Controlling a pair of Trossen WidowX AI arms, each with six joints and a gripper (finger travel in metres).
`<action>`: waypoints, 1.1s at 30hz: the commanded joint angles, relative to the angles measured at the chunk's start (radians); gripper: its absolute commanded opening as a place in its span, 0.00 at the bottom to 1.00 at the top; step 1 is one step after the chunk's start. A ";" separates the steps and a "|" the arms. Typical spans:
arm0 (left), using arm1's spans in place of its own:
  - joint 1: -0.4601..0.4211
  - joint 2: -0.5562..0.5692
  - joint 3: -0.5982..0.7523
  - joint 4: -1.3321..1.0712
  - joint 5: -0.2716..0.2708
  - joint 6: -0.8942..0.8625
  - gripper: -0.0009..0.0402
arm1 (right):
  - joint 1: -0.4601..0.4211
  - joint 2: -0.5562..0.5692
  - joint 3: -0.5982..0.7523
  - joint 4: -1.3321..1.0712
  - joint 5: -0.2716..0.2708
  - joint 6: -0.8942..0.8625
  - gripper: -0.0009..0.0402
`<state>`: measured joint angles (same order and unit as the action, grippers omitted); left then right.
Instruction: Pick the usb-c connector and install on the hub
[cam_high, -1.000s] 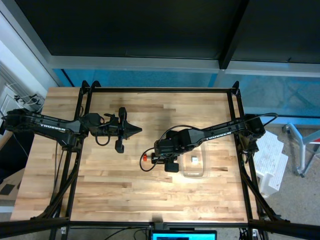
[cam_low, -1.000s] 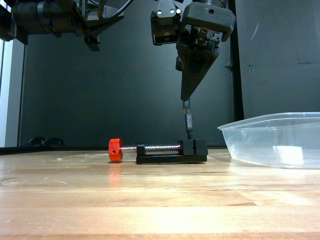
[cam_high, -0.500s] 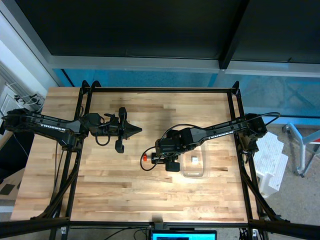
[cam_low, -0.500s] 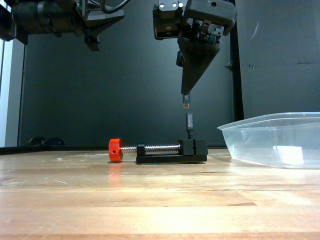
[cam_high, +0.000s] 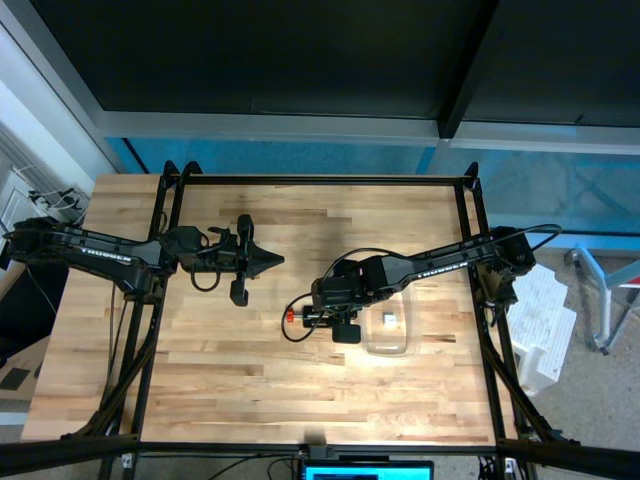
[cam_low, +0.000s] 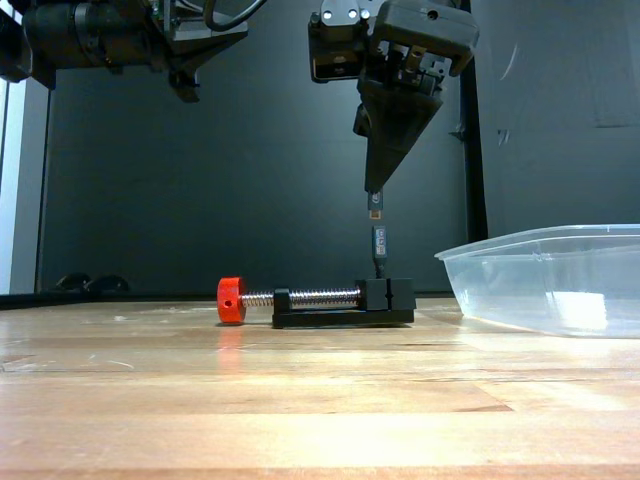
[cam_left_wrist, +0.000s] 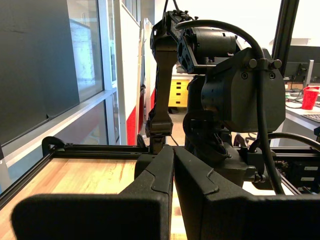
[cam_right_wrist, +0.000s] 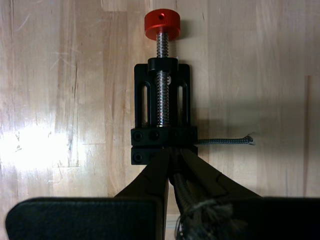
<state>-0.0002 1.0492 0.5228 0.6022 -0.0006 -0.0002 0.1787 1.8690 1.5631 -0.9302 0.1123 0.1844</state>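
Black usb-c connector (cam_low: 373, 208) hangs upright, pinched by right claw (cam_low: 373, 193) above vise (cam_low: 345, 298); left claw (cam_high: 278, 261) pressed together, aloft.

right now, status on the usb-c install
Left gripper shut, high, left of vise. Right gripper shut on usb-c connector, just above the hub, clear of it. Plastic tub right of vise.

Right gripper (cam_right_wrist: 172, 152): fingers closed together, tips over the jaw block of a small black bench vise (cam_right_wrist: 142, 146). A braided cable (cam_right_wrist: 183, 194) runs between the fingers; its usb-c connector is hidden by the tips. Vise screw (cam_right_wrist: 162, 85) ends in a red knob (cam_right_wrist: 162, 23). A grey cord (cam_right_wrist: 222, 141), frayed at its end, lies on the wooden table (cam_right_wrist: 65, 100) beside the block.
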 joint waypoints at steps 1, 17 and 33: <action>0.000 0.000 0.000 0.000 0.000 0.000 0.02 | 0.000 -0.001 -0.004 0.001 0.001 0.001 0.02; 0.000 0.000 0.000 0.000 0.000 0.000 0.02 | 0.000 -0.002 -0.031 0.023 0.000 0.008 0.02; 0.000 0.000 0.000 0.000 0.000 0.000 0.02 | 0.000 -0.009 -0.053 0.027 0.000 0.007 0.02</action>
<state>-0.0002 1.0492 0.5224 0.6025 -0.0006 -0.0002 0.1791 1.8595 1.5108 -0.9012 0.1123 0.1917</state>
